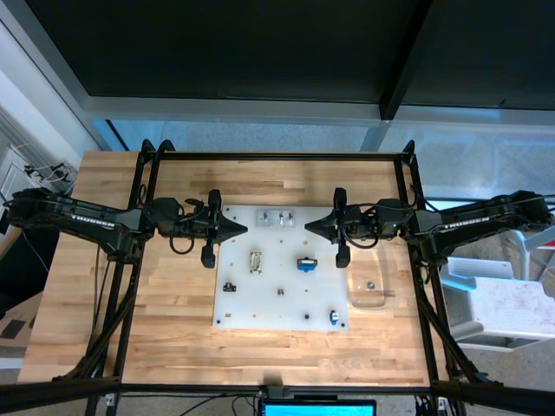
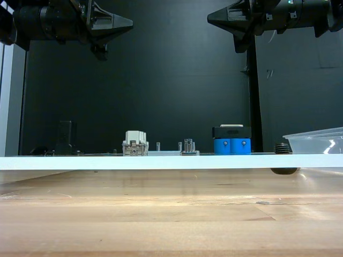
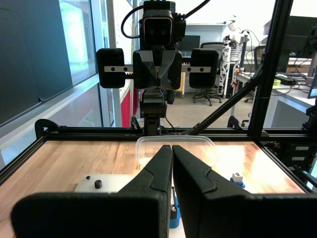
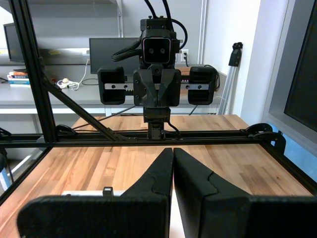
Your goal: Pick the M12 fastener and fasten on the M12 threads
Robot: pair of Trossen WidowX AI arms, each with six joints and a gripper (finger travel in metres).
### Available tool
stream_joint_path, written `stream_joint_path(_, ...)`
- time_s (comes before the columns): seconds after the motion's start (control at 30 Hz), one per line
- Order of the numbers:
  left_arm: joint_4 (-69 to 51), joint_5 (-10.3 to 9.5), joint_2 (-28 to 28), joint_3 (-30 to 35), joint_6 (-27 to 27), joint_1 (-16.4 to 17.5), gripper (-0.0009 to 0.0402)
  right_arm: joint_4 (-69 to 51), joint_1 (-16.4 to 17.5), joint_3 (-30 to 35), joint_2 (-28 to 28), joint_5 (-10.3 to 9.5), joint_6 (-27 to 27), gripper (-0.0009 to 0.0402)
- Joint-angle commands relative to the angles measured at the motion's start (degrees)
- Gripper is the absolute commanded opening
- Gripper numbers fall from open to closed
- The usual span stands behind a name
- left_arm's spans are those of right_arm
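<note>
The M12 fastener is a tiny dark-grey nut lying inside the clear tray, just off the white board's right edge. Its black ribbed stud stands bare at the board's near right edge, ribs showing in the low view. My left gripper hovers high over the board's far left side, shut and holding nothing, its fingertips pressed together. Facing it over the far right side, my right gripper is also shut and holding nothing, fingertips together. Both hang well above the board.
On the board stand a blue-and-black block, a grey connector, a small silver post and a black part. A black frame rings the wooden table. The tray's wall rises behind the stud.
</note>
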Motion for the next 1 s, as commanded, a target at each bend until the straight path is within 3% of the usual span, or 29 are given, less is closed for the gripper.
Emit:
stream_joint_path(0.03, 0.00, 0.00, 0.00, 0.00, 0.00, 0.02, 0.0000, 0.02, 0.00, 0.02, 0.00, 0.00, 0.07, 0.0000)
stream_joint_path(0.27, 0.00, 0.00, 0.00, 0.00, 0.00, 0.00, 0.0000, 0.20, 0.13, 0.02, 0.00, -0.31, 0.35, 0.0000)
stream_joint_path(0.37, 0.00, 0.00, 0.00, 0.00, 0.00, 0.00, 0.0000, -2.73, 0.15, 0.02, -0.76, -5.16, -1.09, 0.0000)
stream_joint_path(0.47, 0.00, 0.00, 0.00, 0.00, 0.00, 0.02, 0.0000, -5.99, 0.13, 0.79, -1.07, -5.11, -1.81, 0.0000)
stream_joint_path(0.53, 0.00, 0.00, 0.00, 0.00, 0.00, 0.00, 0.0000, -12.02, 0.15, 2.64, -1.20, -5.22, -2.25, 0.0000)
stream_joint_path(0.63, 0.00, 0.00, 0.00, 0.00, 0.00, 0.00, 0.0000, -23.87, 0.17, 6.71, -1.09, -7.78, -4.39, 0.0000)
stream_joint_path(0.8, 0.00, 0.00, 0.00, 0.00, 0.00, 0.02, 0.0000, -41.27, 0.33, 13.20, -0.68, -9.51, -8.20, 0.0000)
stream_joint_path(1.0, 0.02, 0.00, 0.00, 0.00, 0.00, 0.02, 0.0000, -59.78, 0.81, 20.70, 1.60, -9.90, -14.29, 0.0000)
